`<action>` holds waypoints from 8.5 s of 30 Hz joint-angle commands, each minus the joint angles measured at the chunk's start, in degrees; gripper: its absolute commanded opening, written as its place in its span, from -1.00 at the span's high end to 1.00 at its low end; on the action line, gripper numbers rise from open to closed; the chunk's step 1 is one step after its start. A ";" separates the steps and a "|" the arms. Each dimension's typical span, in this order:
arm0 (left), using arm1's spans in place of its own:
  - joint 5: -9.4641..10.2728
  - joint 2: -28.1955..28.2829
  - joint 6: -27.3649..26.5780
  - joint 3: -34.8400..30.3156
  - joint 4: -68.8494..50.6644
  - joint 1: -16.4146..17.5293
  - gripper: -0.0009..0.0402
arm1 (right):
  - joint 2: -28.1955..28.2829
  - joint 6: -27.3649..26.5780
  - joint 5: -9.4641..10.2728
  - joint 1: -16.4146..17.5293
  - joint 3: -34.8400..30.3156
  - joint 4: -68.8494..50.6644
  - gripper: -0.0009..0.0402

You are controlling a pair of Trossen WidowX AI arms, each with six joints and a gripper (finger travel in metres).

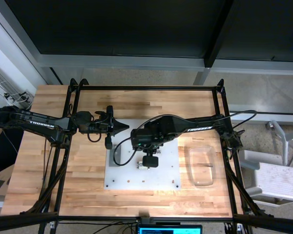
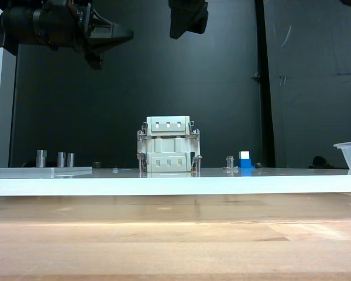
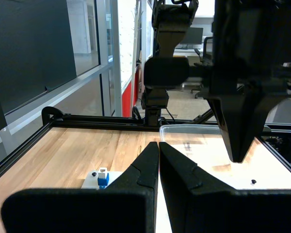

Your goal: Remove the HAN10-E connector and place it in the container

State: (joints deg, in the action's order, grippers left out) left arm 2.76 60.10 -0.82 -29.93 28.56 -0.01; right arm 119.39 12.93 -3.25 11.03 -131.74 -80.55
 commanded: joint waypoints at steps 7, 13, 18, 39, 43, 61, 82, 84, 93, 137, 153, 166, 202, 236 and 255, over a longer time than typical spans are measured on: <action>0.00 0.02 0.02 -0.02 0.00 0.02 0.96 | 3.13 0.52 0.04 1.38 -2.27 -2.29 0.96; -0.02 0.02 0.02 -0.02 -0.02 0.02 0.96 | 4.00 0.59 -0.22 2.34 -1.64 -2.16 0.73; 0.00 0.00 0.02 -0.02 0.00 0.02 0.96 | 4.92 1.84 -0.20 2.58 -1.64 -1.29 0.41; 0.00 0.00 0.02 -0.02 0.13 0.00 0.96 | 7.80 2.25 -0.35 3.41 2.25 3.39 -0.31; -0.02 0.00 0.02 -0.02 0.02 0.02 0.96 | 7.80 2.25 -0.28 3.61 3.78 5.49 -0.30; 0.00 0.00 0.02 -0.02 0.00 0.02 0.96 | 7.80 2.69 -0.15 4.09 10.73 11.87 -0.31; 0.00 0.00 0.02 -0.02 0.00 0.00 0.96 | 7.80 3.15 -0.15 4.42 15.52 16.35 -0.30; 0.00 0.00 0.02 -0.02 0.00 0.02 0.96 | 7.80 3.13 -0.13 4.42 15.93 16.94 -0.31; 0.00 0.00 0.02 -0.02 0.00 0.00 0.96 | 7.80 3.08 -0.13 4.48 17.44 18.56 -0.30; 0.00 0.00 0.02 -0.02 0.00 0.02 0.96 | 4.96 2.78 0.33 4.48 17.90 17.51 0.66; 0.00 0.00 0.02 -0.02 -0.02 0.02 0.96 | 0.72 3.13 -0.24 6.32 18.64 17.42 0.66; -0.02 0.00 0.02 -0.02 -0.02 0.02 0.96 | -9.01 4.83 -1.84 8.37 31.74 22.25 0.66; 0.00 0.00 0.02 -0.02 0.02 0.00 0.96 | -35.10 16.11 -3.43 16.92 63.71 24.63 0.66; 0.00 0.00 0.02 -0.02 0.00 0.02 0.96 | -53.79 29.33 -4.79 26.38 86.64 25.90 0.66; 0.00 0.00 0.02 -0.02 0.00 0.02 0.96 | -52.65 34.40 -4.83 29.64 94.73 35.26 0.66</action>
State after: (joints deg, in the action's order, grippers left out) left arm 2.76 60.10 -0.82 -29.95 28.53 -0.01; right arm 66.22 47.29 -8.10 40.66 -37.39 -45.78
